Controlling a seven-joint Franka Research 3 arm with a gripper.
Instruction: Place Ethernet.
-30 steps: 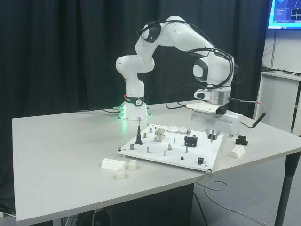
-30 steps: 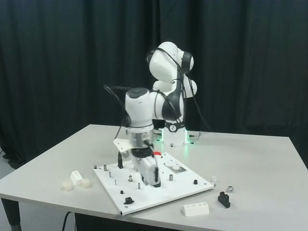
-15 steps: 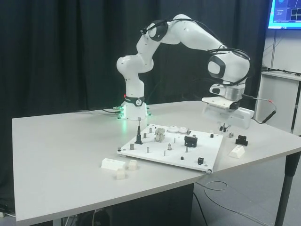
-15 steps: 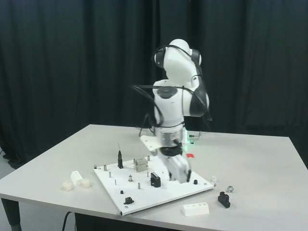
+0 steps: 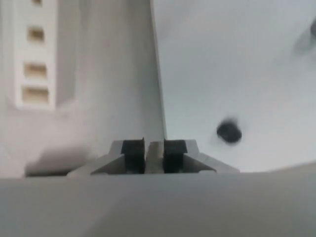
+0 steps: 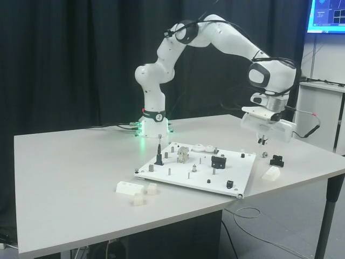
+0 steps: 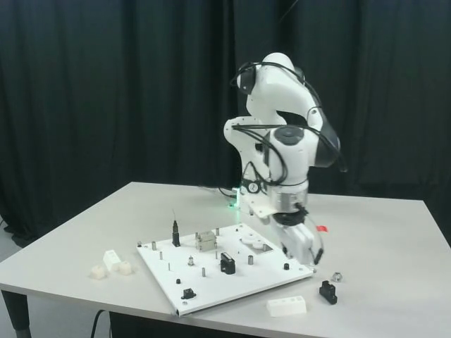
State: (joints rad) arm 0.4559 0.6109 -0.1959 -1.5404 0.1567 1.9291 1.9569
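My gripper (image 6: 262, 141) hangs a little above the table, just past the right corner of the white assembly board (image 6: 240, 174). In the second room view the gripper (image 7: 315, 262) is at the board's (image 7: 211, 290) right corner. In the wrist view the gripper (image 5: 154, 150) is shut, and I see nothing between its black pads (image 5: 133, 148). A small black connector part (image 6: 277, 159) lies on the table right of the board, a short way from the gripper; the second room view shows this black part (image 7: 327, 291) too. Another black part (image 6: 218, 161) stands on the board.
A white slotted block (image 6: 271, 172) lies next to the black part, near the table's edge. A small nut (image 7: 337, 275) sits close by. Pegs and small fixtures stand on the board. Three white blocks (image 6: 129, 188) lie left of the board. The arm's base (image 6: 152, 125) is behind.
The arm has swung from over the middle of the board out to its right corner. The gripper stayed low and empty. Nothing on the board or table moved.
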